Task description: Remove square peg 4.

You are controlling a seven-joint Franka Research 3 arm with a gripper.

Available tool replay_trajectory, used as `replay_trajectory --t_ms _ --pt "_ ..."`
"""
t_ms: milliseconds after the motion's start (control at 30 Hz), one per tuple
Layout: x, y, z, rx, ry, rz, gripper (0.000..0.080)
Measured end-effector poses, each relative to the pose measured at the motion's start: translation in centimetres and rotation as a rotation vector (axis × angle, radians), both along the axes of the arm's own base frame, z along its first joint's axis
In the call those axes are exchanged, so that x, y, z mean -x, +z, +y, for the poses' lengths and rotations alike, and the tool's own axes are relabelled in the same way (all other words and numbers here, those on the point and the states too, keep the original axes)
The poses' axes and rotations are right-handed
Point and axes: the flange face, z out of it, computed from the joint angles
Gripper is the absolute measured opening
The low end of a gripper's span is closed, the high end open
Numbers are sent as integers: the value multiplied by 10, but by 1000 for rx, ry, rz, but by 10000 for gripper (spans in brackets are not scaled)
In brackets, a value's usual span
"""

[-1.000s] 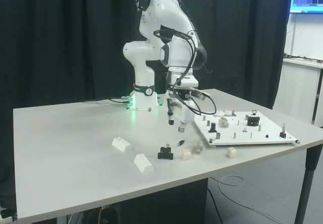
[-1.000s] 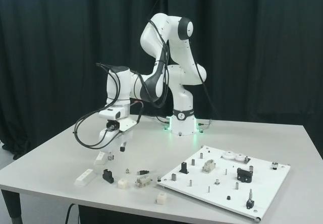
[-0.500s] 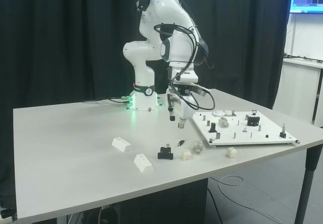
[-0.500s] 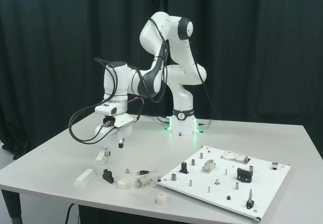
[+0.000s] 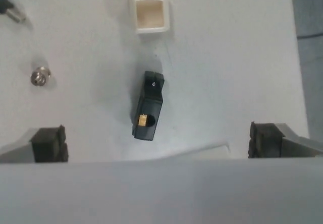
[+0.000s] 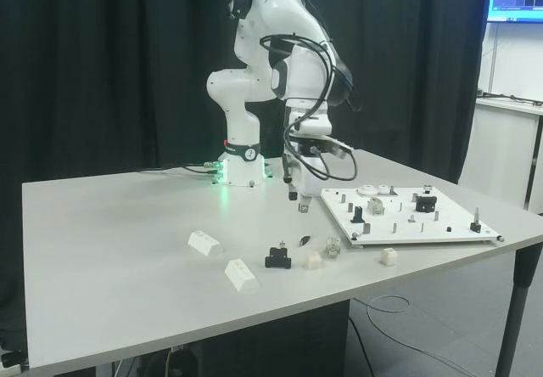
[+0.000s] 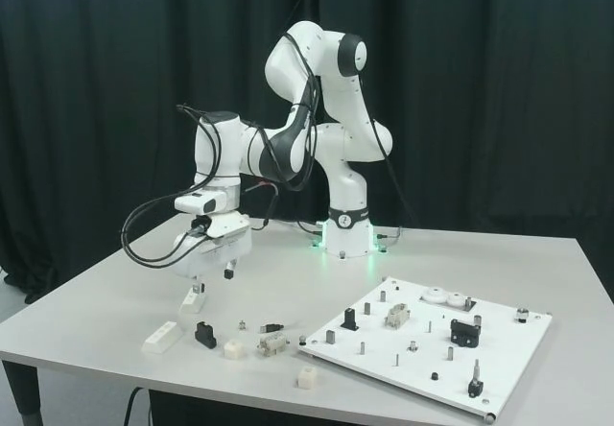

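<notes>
- Table (image 6: 102,250), grey, carries everything
- Arm (image 6: 284,20), white, bolted near the table's far edge, reaches down over the bare stretch beside the board
- Board (image 6: 441,228), white, lies flat at the table's right front corner with small pegs and black fittings standing on it
- Gripper (image 5: 156,142) hangs above the table, fingers (image 5: 48,143) spread wide with nothing between them
- Two white blocks (image 6: 242,274) lie toward the front edge, apart from the board
- Black part (image 5: 148,105) lies on the table straight below the gripper, touching neither finger
- White open-topped cube (image 5: 149,13) sits near it
- Bolt (image 5: 40,75) lies nearby
- Square peg 4: cannot tell which of the small pieces it is
</notes>
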Motion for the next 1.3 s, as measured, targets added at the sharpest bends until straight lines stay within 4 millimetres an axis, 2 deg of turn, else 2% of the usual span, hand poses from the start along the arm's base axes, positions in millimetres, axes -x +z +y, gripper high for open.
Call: replay_trajectory --t_ms 233,467,733,1000,1300 --pt "-4 1 5 -12 -204 -18 800" --pt "-7 -1 24 -36 -422 -35 800" --pt "-12 -3 57 -70 -681 -43 800" --pt "-16 -3 95 -115 -1011 -50 800" --pt "-17 -3 134 -140 -1228 -51 800"
